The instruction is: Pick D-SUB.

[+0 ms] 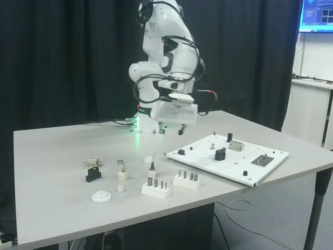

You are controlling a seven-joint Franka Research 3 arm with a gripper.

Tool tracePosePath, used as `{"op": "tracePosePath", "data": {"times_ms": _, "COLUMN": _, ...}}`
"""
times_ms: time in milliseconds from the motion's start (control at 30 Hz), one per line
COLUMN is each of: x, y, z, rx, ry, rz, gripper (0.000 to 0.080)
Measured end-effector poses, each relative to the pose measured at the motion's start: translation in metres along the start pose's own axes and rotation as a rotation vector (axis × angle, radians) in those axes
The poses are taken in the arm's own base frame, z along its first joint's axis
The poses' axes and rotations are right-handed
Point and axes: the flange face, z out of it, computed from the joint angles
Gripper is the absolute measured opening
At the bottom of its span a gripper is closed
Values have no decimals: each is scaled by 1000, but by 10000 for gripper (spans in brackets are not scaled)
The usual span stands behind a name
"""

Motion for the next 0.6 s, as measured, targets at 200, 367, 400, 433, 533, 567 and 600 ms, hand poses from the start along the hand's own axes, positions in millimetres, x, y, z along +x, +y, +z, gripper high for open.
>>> {"op": "tracePosePath", "data": {"times_ms": 200, "x": 23, "y": 38, "z": 1, "rx": -7, "ry": 19, "rz": -34, "gripper": 800}}
{"op": "tracePosePath", "data": {"times_ms": 367, "x": 40, "y": 68, "z": 4, "rx": -15, "ry": 40, "rz": -65, "gripper": 800}}
{"op": "tracePosePath", "data": {"times_ms": 400, "x": 43, "y": 73, "z": 5, "rx": -17, "ry": 45, "rz": -70, "gripper": 800}}
{"op": "tracePosePath", "data": {"times_ms": 433, "x": 46, "y": 78, "z": 6, "rx": -19, "ry": 49, "rz": -76, "gripper": 800}}
{"op": "tracePosePath", "data": {"times_ms": 533, "x": 54, "y": 93, "z": 10, "rx": -27, "ry": 57, "rz": -92, "gripper": 800}}
{"op": "tracePosePath", "data": {"times_ms": 567, "x": 57, "y": 98, "z": 11, "rx": -29, "ry": 60, "rz": -97, "gripper": 800}}
{"op": "tracePosePath", "data": {"times_ms": 600, "x": 59, "y": 102, "z": 12, "rx": -30, "ry": 62, "rz": -101, "gripper": 800}}
